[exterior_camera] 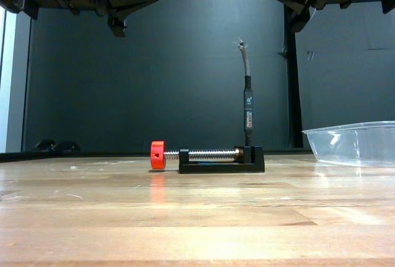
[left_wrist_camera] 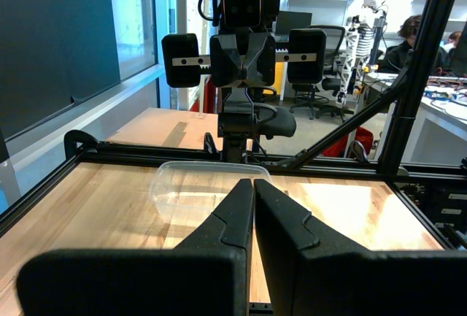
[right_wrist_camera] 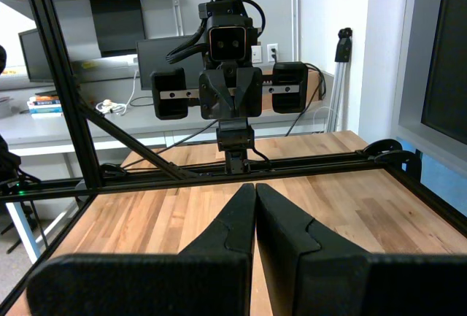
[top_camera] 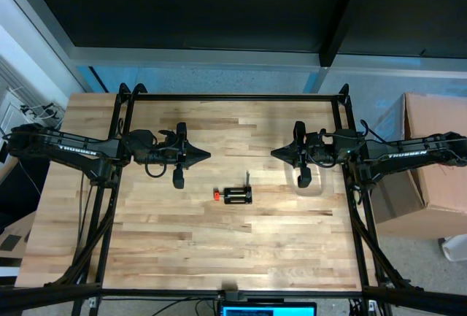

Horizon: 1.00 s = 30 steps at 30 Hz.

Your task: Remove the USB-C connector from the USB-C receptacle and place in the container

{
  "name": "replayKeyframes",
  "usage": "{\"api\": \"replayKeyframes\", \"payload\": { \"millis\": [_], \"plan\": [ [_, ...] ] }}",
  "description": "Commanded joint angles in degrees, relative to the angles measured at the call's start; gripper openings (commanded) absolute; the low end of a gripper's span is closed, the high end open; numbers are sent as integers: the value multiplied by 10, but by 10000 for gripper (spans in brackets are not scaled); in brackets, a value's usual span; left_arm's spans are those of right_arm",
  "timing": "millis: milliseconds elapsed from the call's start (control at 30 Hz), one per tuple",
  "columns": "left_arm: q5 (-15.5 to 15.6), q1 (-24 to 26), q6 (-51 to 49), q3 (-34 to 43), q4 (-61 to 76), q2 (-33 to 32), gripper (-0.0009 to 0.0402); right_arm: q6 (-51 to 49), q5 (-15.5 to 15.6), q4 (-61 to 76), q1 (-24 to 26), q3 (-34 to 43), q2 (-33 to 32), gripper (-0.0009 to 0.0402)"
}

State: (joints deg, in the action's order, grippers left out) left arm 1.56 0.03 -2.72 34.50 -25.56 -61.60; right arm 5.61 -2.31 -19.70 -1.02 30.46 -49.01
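Observation:
The USB-C connector [exterior_camera: 248, 111] stands upright in its receptacle on the small black fixture [exterior_camera: 221, 159] with a red knob [exterior_camera: 158, 155], mid-table; its short frayed cable rises above it. In the high view the fixture [top_camera: 237, 195] sits between both arms. My left gripper [top_camera: 207, 156] hovers high, left of the fixture, shut and empty [left_wrist_camera: 253, 185]. My right gripper [top_camera: 274, 153] hovers high to the right, also shut and empty [right_wrist_camera: 255, 187]. The clear plastic container [exterior_camera: 355, 143] rests on the table under the right arm [top_camera: 306, 181].
A black metal frame [top_camera: 233, 98] borders the wooden table. A cardboard box [top_camera: 430, 163] stands off the table's right side. Each wrist view shows the opposite arm facing it across the table.

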Motion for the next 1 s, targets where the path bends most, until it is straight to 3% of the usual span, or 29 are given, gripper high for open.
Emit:
{"api": "replayKeyframes", "payload": {
  "millis": [33, 467, 733, 900, 1000],
  "plan": [
    [0, 0, 0, 0, 0, 0, 0, -1, 0, -2, 0, 0, 0, 0],
    [0, 0, 0, 0, 0, 0, 0, 18, 7, 5, 0, 3, 0, 0],
    [0, 0, 0, 0, 0, 0, 0, 21, -7, 289, -58, 110, -43, 0],
    [0, 0, 0, 0, 0, 0, 0, 28, -43, 428, -107, 203, -116, 0],
    [0, 0, 0, 0, 0, 0, 0, 32, -43, 494, -120, 258, -169, 0]
  ]
}}
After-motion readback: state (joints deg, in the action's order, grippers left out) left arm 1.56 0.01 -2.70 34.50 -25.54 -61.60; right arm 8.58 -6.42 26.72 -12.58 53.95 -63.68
